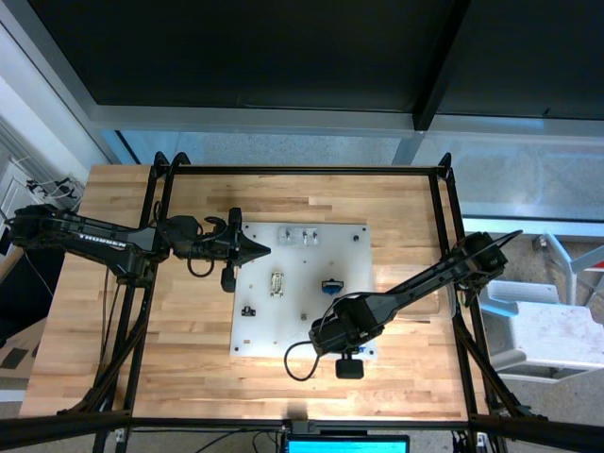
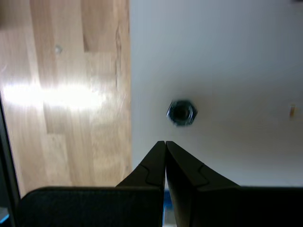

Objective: Unfasten the M12 fastener and place in the container

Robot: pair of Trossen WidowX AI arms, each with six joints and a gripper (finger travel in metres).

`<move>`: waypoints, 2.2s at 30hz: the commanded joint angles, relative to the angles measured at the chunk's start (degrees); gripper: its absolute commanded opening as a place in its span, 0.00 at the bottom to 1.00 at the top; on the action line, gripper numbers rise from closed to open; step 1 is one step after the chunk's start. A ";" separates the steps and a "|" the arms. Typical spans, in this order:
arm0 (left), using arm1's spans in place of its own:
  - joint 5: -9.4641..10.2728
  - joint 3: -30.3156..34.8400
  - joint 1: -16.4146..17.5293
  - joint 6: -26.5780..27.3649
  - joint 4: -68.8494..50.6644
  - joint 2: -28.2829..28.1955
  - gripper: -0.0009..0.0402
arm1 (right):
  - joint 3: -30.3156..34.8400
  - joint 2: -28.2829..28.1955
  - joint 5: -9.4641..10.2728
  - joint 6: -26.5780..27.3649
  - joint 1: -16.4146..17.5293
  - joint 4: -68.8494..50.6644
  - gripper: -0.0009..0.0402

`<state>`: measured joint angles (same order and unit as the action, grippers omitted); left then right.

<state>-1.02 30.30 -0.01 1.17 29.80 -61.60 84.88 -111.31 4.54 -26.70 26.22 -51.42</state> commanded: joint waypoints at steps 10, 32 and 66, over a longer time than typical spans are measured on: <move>-0.02 0.02 0.02 0.00 0.04 0.00 0.02 | 0.00 -2.91 0.00 0.00 0.31 2.56 0.02; -0.02 0.02 0.00 0.00 0.04 0.00 0.02 | 0.55 0.11 -13.00 -9.14 0.31 -5.68 0.02; -0.02 0.02 0.02 0.00 0.07 0.00 0.02 | -0.04 -2.95 -2.14 -8.39 0.66 2.95 0.02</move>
<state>-1.02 30.33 -0.01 1.17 29.85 -61.60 84.84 -114.24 2.55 -35.03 26.87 -48.42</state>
